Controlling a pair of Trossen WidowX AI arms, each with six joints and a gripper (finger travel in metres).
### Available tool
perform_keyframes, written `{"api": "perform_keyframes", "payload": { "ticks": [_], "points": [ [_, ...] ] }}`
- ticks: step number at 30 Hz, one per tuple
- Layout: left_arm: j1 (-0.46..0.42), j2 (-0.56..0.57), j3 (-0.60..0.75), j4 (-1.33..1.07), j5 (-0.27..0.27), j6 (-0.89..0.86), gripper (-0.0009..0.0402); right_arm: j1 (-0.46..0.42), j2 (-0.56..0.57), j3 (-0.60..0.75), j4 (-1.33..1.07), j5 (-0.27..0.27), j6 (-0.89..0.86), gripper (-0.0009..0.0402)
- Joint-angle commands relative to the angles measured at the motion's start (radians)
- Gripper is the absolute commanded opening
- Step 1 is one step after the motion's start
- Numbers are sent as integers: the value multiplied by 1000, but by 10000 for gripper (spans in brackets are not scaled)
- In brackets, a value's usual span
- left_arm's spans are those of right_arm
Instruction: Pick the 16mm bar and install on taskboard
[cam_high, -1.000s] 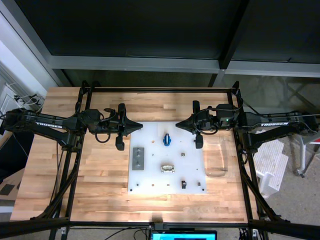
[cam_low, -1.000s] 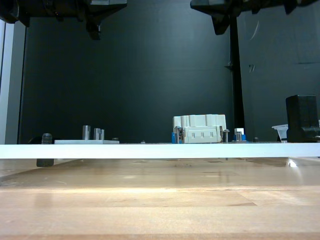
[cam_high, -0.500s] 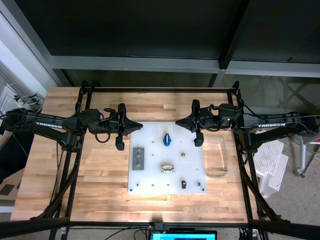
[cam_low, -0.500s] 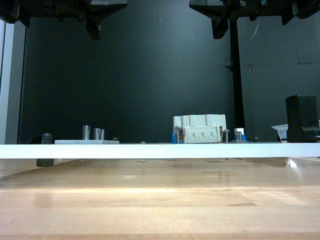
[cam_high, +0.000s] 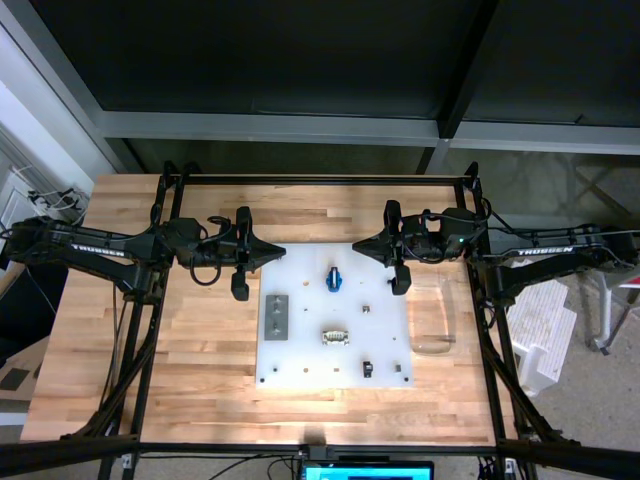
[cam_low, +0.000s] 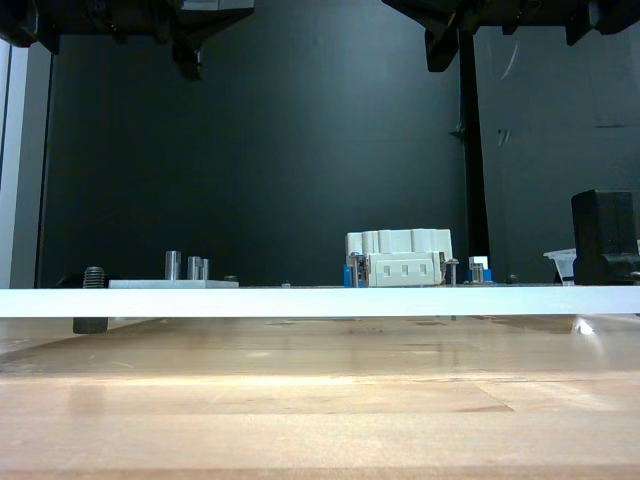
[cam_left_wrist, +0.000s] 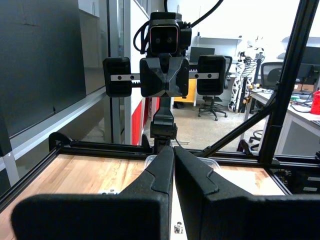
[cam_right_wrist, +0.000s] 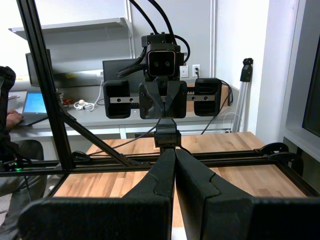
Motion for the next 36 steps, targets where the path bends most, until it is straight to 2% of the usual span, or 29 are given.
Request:
{"api": "perform_keyframes", "payload": {
  "ticks": [1, 36],
  "points": [
    [0, 0, 0, 0, 0, 0, 0, 2, 2, 0, 0, 11, -9, 0],
    [0, 0, 0, 0, 0, 0, 0, 8, 2, -4, -4, 11, -32, 0]
  ]
}}
